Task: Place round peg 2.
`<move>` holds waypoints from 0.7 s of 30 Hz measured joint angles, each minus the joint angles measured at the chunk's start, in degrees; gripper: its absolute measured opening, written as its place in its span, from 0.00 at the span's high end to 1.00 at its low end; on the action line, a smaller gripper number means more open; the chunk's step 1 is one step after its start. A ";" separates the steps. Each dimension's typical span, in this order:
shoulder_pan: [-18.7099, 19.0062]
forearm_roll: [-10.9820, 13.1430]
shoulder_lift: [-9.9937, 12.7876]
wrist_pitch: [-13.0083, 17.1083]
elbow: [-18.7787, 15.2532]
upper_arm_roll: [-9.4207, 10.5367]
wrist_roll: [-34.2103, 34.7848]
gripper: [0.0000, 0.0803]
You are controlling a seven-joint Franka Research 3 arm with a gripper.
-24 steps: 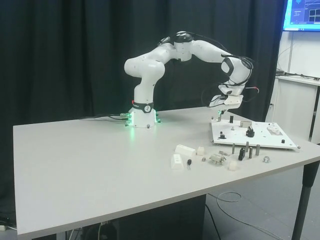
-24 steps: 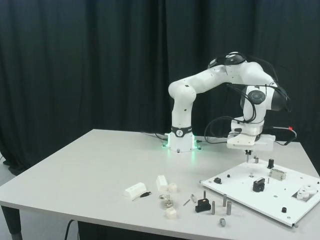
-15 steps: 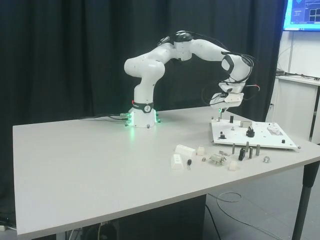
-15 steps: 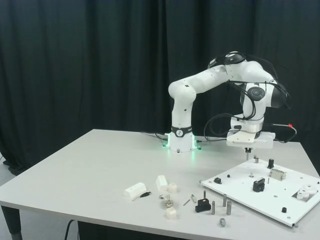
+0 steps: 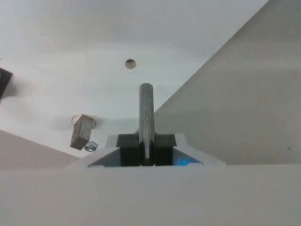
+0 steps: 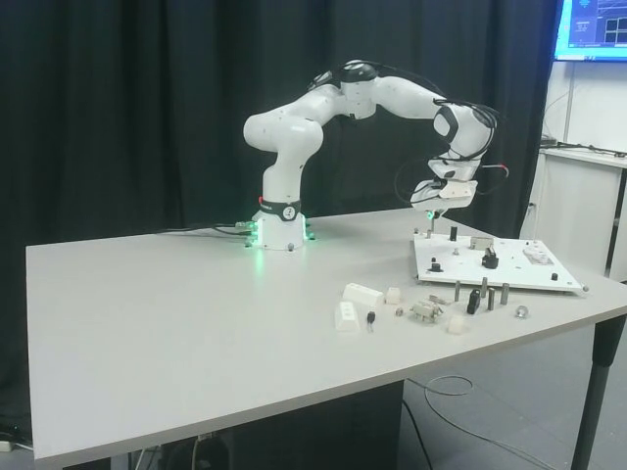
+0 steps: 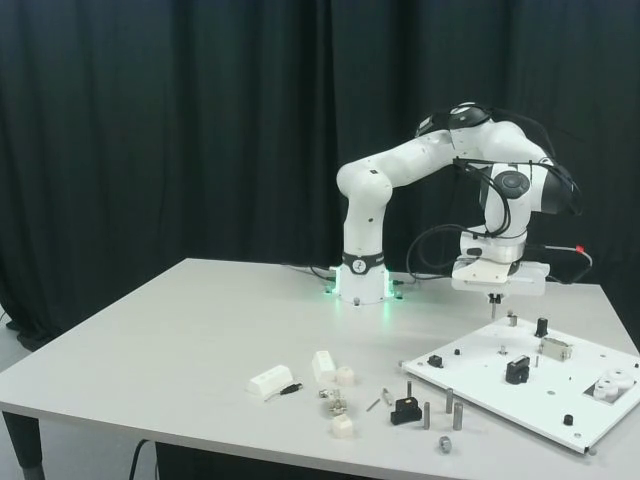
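Black curtains hanging behind your grey table (image 7: 180,330), your gripper (image 5: 146,149) hovering over the white board (image 7: 560,405), fingers pinching the round peg (image 5: 146,115) upright, peg hanging above a small hole (image 5: 130,63) in the board.

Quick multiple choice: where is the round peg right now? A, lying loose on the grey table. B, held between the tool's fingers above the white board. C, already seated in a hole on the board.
B: the round peg sits clamped in the tool, above the white board, its hole unfilled.
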 joint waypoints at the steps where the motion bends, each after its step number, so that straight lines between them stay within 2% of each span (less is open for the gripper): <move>1: 0.00 -0.03 0.00 0.00 0.01 -0.01 0.00 0.92; 21: -0.11 -0.57 0.00 0.37 0.07 -0.25 0.00 0.92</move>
